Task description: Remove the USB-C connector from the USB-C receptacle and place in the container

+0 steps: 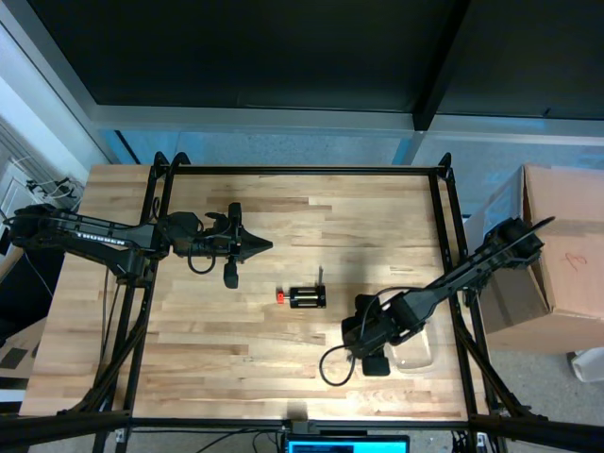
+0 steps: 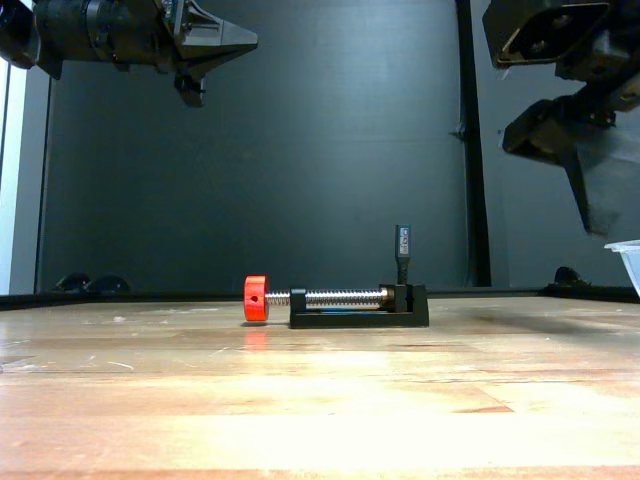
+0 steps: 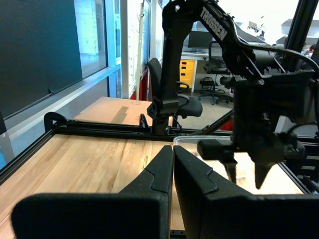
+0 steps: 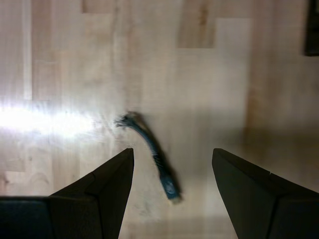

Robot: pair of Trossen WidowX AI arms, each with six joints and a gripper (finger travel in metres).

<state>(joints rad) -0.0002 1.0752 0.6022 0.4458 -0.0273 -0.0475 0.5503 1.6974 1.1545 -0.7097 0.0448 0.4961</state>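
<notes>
USB-C connector [image 4: 152, 152] w/ short dark cable lies free, clear of receptacle [image 2: 403, 250].

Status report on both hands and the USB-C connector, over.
Left hand shut, raised left of the vise. Right hand open over the container. USB-C connector lying free beneath it, clear of the vise.

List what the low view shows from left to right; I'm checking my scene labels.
Left gripper, shut, up high → red knob → black clamp → USB-C receptacle upright in the clamp → right gripper, open, up high → container at the edge. The USB-C connector, seen only by the right wrist, lies free below the right gripper.
</notes>
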